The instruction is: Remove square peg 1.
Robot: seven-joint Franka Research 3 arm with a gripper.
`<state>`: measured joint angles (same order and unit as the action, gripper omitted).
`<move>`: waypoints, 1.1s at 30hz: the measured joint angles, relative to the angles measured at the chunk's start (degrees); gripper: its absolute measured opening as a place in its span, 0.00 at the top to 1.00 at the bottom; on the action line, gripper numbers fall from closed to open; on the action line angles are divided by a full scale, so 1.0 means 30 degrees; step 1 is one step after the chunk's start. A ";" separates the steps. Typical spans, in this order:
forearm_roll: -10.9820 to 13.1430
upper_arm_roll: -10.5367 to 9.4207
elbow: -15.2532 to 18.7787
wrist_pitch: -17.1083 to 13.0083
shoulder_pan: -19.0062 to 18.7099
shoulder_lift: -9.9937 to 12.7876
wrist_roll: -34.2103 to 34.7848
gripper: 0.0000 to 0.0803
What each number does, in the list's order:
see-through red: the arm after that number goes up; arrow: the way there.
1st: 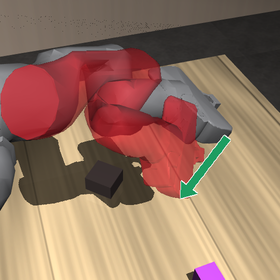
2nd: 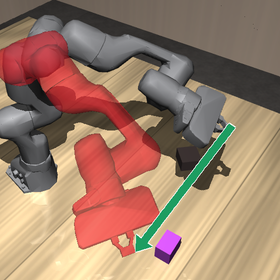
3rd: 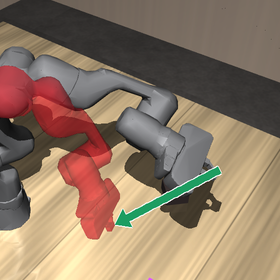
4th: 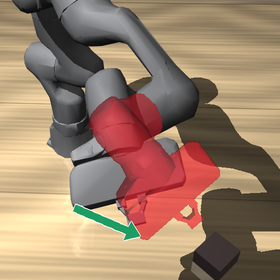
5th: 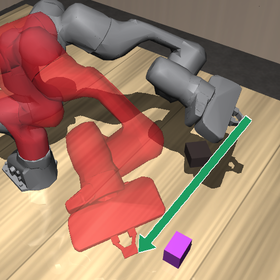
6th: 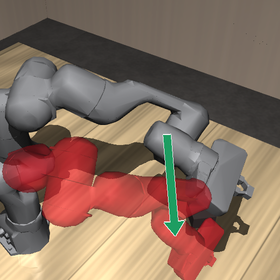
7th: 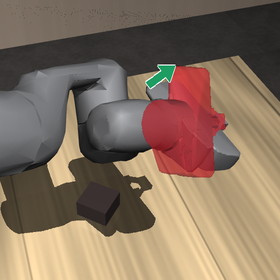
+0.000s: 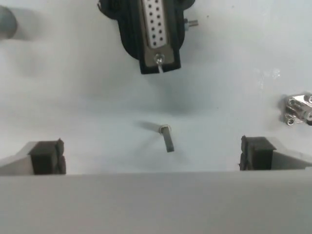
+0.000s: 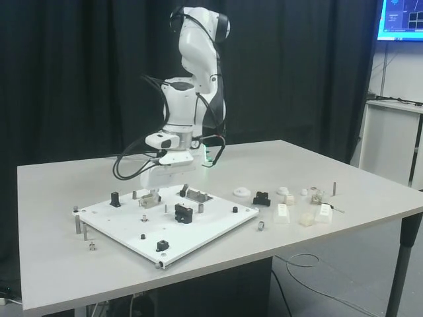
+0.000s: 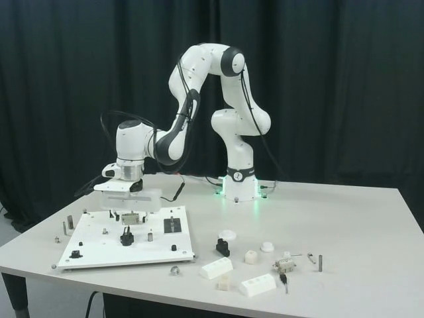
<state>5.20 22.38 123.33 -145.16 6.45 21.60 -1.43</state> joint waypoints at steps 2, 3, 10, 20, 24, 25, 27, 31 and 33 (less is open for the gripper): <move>0.0257 0.0069 -0.0026 -0.0015 0.0003 0.0110 -0.0410 0.00; 0.0407 0.0097 -0.0043 -0.0022 0.0004 0.0164 -0.0608 0.00; 0.1284 0.0233 -0.0188 -0.0096 0.0031 0.0575 -0.2049 0.00; 0.2147 0.0238 -0.0527 -0.0203 0.0136 0.1321 -0.3965 0.00; 0.2295 0.0238 -0.0735 -0.0202 0.0177 0.1667 -0.4396 0.00; 0.2320 0.0238 -0.0772 -0.0202 0.0185 0.1746 -0.4477 0.00; 0.2403 0.0238 -0.0828 -0.0202 0.0195 0.1881 -0.4589 0.00; 0.2656 0.0238 -0.0872 -0.0201 0.0199 0.2099 -0.4847 0.00; 0.2737 0.0237 -0.0884 -0.0199 0.0198 0.2169 -0.5005 0.00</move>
<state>13.41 23.09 120.68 -145.76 7.05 28.11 -16.45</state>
